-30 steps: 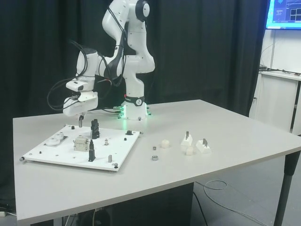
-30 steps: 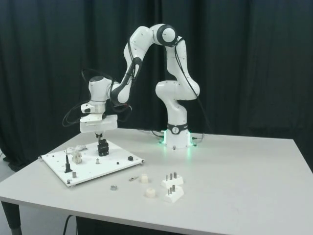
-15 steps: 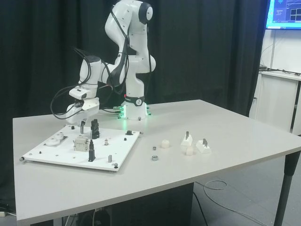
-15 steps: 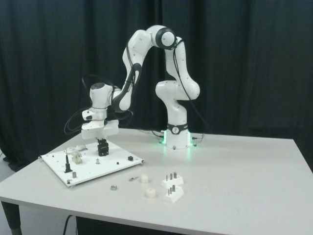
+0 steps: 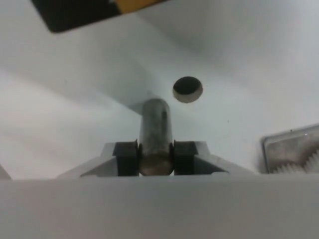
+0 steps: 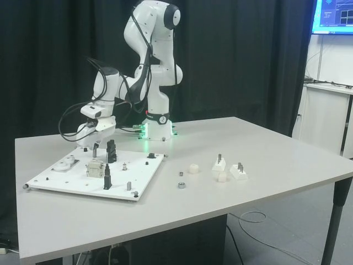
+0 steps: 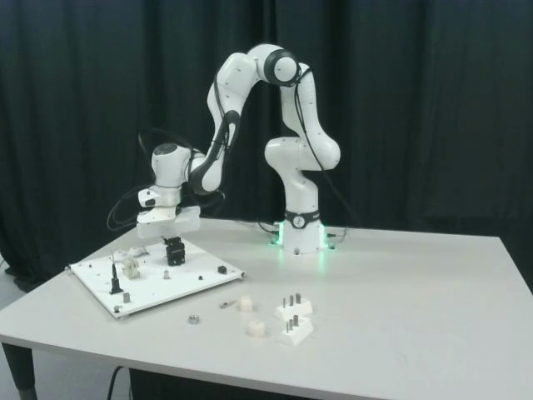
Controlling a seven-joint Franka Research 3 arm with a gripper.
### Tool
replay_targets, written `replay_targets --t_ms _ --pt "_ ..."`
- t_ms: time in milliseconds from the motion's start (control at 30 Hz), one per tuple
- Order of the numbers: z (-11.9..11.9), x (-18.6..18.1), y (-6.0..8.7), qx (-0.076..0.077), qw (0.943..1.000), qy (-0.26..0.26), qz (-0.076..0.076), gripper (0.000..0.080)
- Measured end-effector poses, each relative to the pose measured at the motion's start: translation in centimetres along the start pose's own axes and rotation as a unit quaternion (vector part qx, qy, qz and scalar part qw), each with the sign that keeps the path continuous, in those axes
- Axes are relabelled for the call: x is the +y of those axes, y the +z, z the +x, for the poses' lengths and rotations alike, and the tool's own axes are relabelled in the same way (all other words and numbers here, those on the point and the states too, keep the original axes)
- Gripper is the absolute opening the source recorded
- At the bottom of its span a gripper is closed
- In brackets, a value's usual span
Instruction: Insert round peg 4.
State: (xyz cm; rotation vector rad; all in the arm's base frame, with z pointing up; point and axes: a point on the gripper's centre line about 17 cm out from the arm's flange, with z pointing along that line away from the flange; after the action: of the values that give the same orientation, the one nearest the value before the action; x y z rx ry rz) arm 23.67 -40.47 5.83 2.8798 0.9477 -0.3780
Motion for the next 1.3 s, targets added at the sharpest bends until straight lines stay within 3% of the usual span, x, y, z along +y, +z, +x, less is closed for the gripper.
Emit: replay_targets --t_ms 933,1300 --pt "0.9 1.0 -0.3 0.011 0.9998 0.012 -0.014 0.0149" --pt "0.8 1.2 0.0 0.008 0.9997 0.017 -0.016 0.0149"
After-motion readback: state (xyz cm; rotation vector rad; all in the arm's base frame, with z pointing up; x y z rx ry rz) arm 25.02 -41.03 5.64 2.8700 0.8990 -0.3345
